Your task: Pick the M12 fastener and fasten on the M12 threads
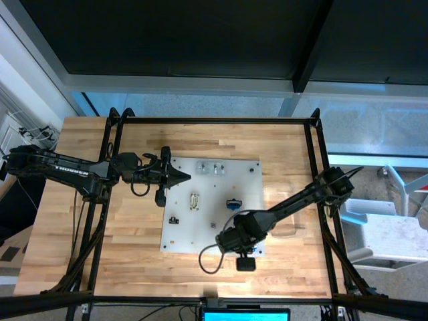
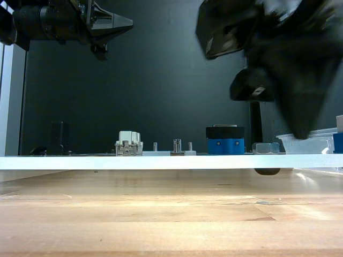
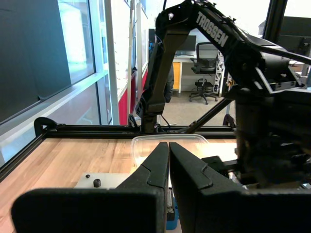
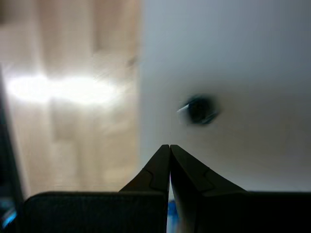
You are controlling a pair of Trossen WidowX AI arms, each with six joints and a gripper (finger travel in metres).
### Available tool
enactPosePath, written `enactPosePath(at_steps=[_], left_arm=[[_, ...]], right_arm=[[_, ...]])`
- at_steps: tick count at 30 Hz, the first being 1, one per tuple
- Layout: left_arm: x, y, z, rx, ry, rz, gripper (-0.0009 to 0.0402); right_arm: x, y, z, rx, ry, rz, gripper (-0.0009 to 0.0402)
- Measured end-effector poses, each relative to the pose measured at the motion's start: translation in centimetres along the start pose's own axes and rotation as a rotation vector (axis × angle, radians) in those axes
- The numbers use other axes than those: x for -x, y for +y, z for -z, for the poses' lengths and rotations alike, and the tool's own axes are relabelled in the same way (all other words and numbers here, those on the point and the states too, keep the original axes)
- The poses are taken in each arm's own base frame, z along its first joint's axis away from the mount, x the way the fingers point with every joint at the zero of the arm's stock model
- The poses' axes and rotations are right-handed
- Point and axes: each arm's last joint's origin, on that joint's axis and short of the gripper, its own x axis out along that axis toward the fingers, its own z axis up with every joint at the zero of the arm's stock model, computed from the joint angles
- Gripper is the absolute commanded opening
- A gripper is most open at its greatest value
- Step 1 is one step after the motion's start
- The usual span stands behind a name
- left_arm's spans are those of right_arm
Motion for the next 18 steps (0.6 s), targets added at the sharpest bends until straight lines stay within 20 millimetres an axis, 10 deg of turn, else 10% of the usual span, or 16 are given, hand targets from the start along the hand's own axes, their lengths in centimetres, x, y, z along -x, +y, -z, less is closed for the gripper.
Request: enactPosePath(at_steps=[18], left_arm=[[0.0,0.0,0.0,0.0,0.0,0.0,0.0]], right_arm=[[3.6,0.2,1.0,0.001,-0.049,0.0,0.0]])
